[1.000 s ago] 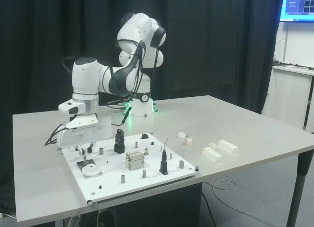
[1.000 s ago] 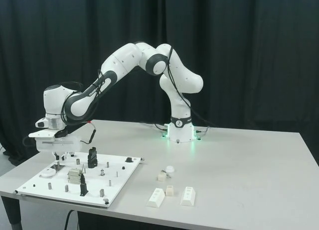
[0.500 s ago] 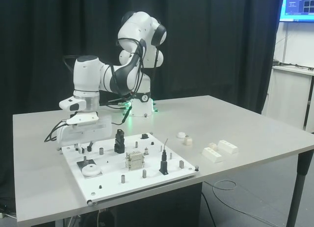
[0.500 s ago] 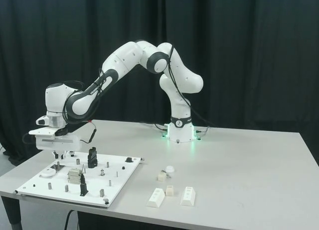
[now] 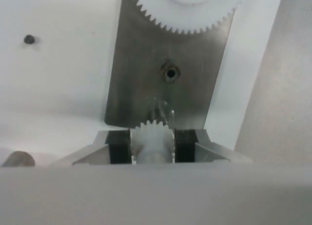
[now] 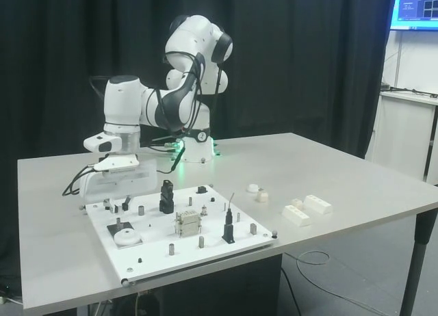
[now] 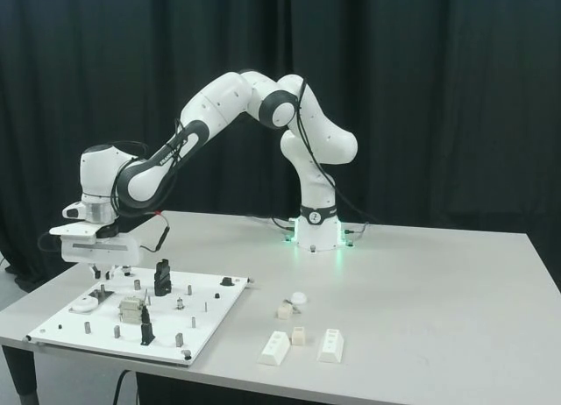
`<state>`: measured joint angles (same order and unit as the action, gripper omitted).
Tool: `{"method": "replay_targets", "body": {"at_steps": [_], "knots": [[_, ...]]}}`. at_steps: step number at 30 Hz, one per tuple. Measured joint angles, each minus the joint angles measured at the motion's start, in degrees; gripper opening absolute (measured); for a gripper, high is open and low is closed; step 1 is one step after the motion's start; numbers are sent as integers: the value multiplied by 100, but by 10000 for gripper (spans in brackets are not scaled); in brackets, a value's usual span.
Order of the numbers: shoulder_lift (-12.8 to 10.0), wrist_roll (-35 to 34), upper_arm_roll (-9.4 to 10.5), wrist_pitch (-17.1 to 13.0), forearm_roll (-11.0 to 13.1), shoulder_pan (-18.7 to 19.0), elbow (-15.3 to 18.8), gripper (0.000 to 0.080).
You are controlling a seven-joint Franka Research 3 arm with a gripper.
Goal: Insert small gear.
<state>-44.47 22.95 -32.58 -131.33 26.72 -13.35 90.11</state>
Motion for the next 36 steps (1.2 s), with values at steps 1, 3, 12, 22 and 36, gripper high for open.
{"method": "replay_targets", "body": {"at_steps": [1, 3, 12, 22, 36], "knots": [[-5, 0, 2, -15, 0, 0, 0, 188], [-19, 0, 6, -58, 0, 0, 0, 188], [-109, 0, 38, -251, 5, -1, 0, 188], [-117, -4, 44, -276, 5, 0, -7, 188], [-124, -4, 44, -317, 5, -26, -9, 188]]}}
